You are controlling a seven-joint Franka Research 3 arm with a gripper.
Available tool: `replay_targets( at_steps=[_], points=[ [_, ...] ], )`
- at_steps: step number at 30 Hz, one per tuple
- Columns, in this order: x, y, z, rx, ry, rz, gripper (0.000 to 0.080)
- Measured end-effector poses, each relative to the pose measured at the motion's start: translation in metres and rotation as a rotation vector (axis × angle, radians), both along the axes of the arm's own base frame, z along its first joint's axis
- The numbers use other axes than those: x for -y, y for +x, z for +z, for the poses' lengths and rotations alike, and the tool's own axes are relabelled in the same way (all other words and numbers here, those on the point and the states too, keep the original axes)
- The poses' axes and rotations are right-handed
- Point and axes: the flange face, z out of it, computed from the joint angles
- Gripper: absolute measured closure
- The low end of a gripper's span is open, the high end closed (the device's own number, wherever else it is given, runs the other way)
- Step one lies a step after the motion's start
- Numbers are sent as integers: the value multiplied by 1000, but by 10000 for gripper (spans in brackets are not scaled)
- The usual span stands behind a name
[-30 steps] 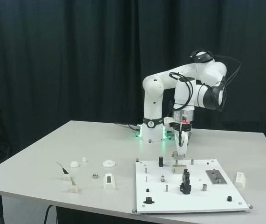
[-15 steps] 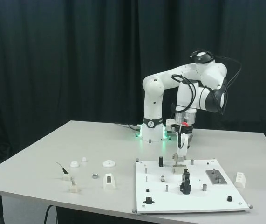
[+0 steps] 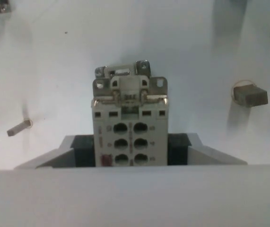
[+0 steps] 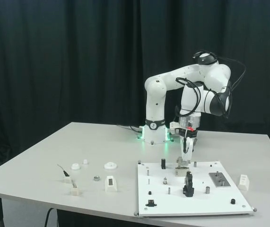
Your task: Insert waterproof.
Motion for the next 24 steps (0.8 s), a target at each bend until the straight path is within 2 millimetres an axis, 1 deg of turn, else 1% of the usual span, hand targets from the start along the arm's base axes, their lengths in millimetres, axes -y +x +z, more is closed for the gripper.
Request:
replay_targets(
  at_steps=[24],
  points=[
    [5,3,-4,-10,3,5,491]
  ],
)
